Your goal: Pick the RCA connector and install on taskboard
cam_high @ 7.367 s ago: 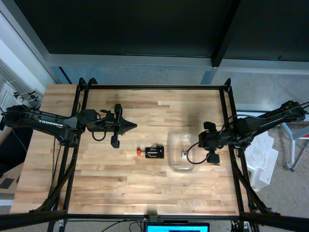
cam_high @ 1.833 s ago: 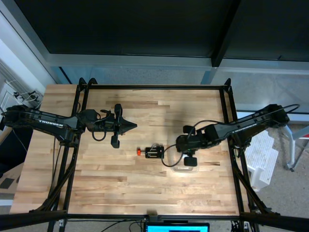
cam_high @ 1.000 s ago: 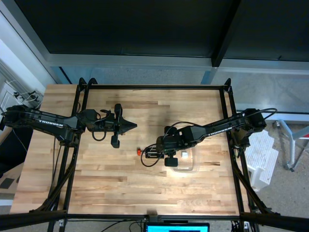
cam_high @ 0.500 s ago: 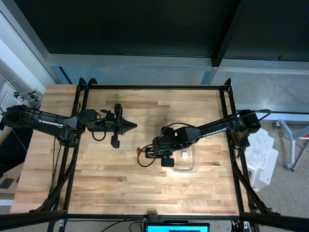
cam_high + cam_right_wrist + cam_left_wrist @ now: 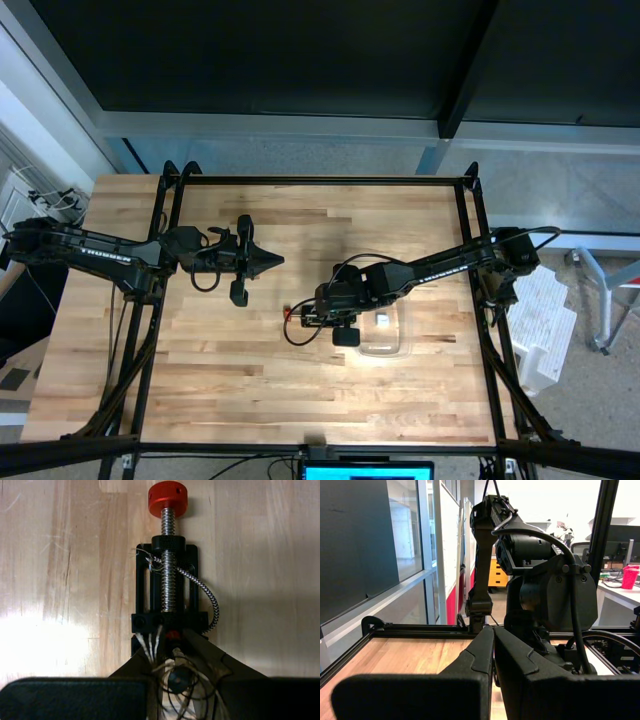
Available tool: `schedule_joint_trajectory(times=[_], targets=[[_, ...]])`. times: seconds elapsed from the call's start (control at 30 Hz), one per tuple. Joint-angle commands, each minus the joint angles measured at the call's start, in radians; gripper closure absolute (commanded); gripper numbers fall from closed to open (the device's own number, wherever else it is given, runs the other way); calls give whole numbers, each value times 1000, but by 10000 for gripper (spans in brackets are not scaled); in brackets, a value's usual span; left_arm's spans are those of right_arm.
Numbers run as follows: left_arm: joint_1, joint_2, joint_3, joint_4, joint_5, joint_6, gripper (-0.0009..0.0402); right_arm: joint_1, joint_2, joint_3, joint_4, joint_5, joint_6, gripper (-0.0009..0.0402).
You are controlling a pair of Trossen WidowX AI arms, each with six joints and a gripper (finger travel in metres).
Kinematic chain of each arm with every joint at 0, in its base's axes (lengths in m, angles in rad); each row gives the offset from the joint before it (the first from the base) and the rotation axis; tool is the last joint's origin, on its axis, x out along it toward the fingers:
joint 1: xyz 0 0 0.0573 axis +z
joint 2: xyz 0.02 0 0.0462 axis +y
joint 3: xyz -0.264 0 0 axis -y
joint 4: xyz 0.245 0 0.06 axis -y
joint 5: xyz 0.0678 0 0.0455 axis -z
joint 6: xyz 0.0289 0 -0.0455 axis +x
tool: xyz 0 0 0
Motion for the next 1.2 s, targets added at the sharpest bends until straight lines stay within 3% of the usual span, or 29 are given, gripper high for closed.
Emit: schedule_joint_trajectory(times=[0.03,1.2], targets=[[0,0,0,0,0,0,393,0,0,-9,2,9,0,387],[0,0,0,0,0,0,393,-5,-7,-8,-5,8,-11,393]])
